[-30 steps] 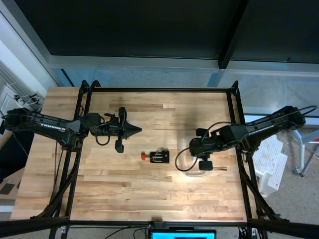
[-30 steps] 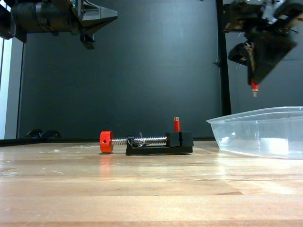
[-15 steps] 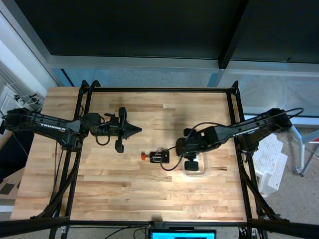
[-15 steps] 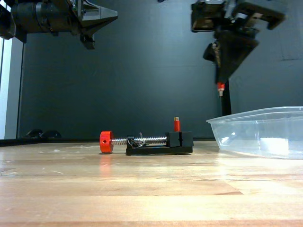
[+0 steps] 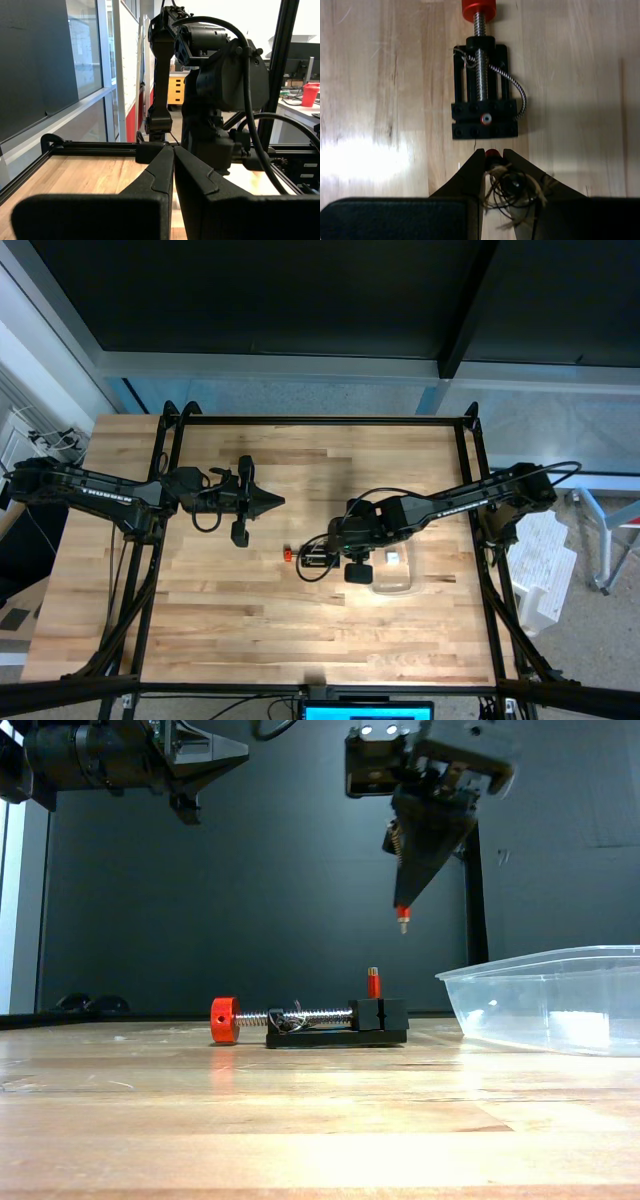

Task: Pick the RCA connector and install on taskboard

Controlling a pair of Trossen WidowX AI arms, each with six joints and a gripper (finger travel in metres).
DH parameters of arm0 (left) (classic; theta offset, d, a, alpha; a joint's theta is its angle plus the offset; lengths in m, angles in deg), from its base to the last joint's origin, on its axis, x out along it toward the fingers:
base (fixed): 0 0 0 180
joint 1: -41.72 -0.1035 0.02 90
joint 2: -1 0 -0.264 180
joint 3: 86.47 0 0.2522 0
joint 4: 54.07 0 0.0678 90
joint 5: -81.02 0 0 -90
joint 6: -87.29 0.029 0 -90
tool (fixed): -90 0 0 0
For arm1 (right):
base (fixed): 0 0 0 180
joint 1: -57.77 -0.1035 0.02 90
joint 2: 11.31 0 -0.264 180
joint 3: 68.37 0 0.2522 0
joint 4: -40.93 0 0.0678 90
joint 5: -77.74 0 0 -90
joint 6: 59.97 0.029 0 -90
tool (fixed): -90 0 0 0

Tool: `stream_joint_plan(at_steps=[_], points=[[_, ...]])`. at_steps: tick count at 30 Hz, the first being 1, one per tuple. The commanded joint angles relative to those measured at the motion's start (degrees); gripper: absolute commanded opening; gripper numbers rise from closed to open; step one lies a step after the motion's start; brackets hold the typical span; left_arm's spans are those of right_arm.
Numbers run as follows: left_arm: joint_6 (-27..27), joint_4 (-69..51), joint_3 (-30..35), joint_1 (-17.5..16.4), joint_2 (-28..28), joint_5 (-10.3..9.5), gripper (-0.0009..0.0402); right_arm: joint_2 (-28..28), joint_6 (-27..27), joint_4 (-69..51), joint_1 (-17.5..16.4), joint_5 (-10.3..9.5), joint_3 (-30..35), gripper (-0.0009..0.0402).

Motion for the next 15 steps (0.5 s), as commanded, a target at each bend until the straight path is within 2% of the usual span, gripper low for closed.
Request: stream_joint_plan(at_steps=[1,15], points=[[0.0,0.0,0.0,0.0,0.0,0.00,0.0000,1.5,0.0,0.2,0.2,0.02,1.3,0.0000],[0.0,0.0,0.0,0.0,0.0,0.00,0.0000,4.1,0.1,3.6,0.9,0.44,1.5,0.0000]])
